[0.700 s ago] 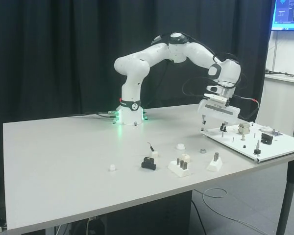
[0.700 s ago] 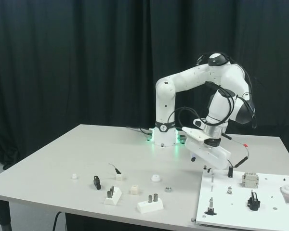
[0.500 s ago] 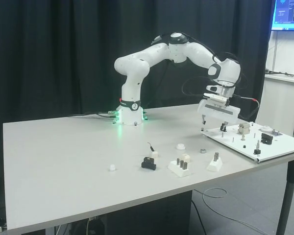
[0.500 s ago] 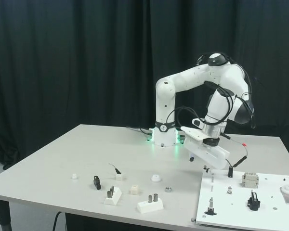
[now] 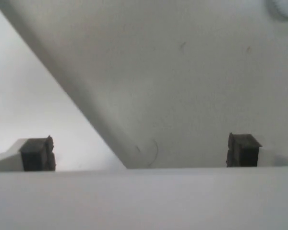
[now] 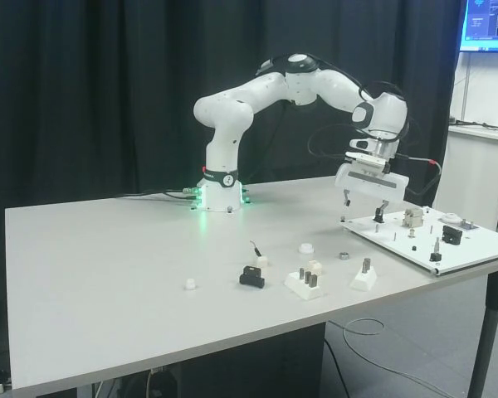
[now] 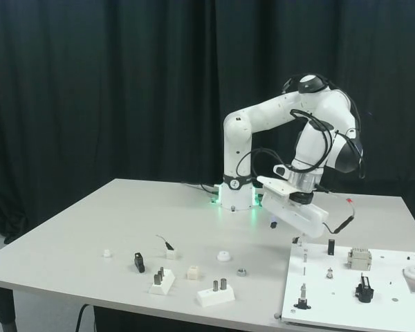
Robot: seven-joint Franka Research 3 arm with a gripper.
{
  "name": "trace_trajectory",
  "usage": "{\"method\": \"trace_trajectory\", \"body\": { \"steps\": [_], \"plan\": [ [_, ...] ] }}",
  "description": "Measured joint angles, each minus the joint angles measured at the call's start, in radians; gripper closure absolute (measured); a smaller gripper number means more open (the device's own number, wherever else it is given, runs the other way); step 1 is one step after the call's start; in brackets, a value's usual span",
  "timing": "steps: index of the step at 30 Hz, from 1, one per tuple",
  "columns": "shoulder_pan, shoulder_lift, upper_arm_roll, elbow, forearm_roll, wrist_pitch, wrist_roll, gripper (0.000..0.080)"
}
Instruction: Pick square peg 3.
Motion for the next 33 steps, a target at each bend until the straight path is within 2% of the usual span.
{"method": "trace_trajectory", "body": {
  "steps": [19, 33],
  "plan": [
    [0.009, -0.012, -0.044, 0.025, 0.002, -0.031, -0.001, 0.0003],
    [0.007, -0.013, -0.046, 0.029, 0.004, -0.037, -0.002, 0.0003]
  ]
}}
